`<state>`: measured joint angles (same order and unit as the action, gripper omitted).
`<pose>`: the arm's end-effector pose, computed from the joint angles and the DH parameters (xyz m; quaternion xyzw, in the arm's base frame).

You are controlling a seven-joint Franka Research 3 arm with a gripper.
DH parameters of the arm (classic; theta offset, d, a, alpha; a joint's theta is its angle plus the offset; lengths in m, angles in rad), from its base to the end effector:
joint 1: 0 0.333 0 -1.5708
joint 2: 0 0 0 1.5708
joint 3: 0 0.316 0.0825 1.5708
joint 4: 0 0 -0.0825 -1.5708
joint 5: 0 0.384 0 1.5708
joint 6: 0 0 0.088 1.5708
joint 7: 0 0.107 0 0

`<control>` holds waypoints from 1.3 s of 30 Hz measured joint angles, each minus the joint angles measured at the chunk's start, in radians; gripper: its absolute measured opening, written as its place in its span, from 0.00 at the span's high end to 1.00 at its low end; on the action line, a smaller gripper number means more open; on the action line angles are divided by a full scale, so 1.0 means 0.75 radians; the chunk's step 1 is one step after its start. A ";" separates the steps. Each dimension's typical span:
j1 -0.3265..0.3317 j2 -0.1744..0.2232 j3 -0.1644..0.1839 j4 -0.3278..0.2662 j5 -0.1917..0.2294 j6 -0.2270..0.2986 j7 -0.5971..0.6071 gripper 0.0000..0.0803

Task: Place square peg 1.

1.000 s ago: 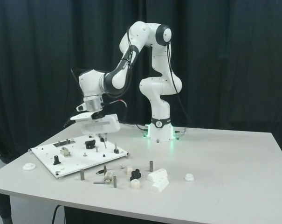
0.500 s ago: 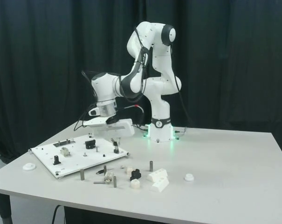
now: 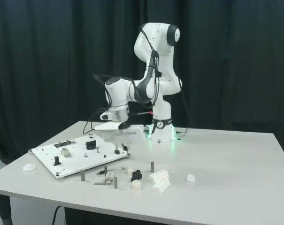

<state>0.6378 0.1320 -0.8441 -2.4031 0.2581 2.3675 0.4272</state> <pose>0.4721 -0.1001 0.2681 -0.9130 0.4025 0.0600 0.0287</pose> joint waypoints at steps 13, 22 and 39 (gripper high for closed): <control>0.019 0.017 0.027 -0.067 -0.019 0.103 0.049 0.96; 0.019 0.025 0.032 -0.078 -0.019 0.119 0.112 0.76; 0.004 0.025 0.004 -0.077 -0.041 0.158 0.148 0.03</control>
<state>0.6405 0.1504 -0.8412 -2.4610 0.2272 2.4863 0.5381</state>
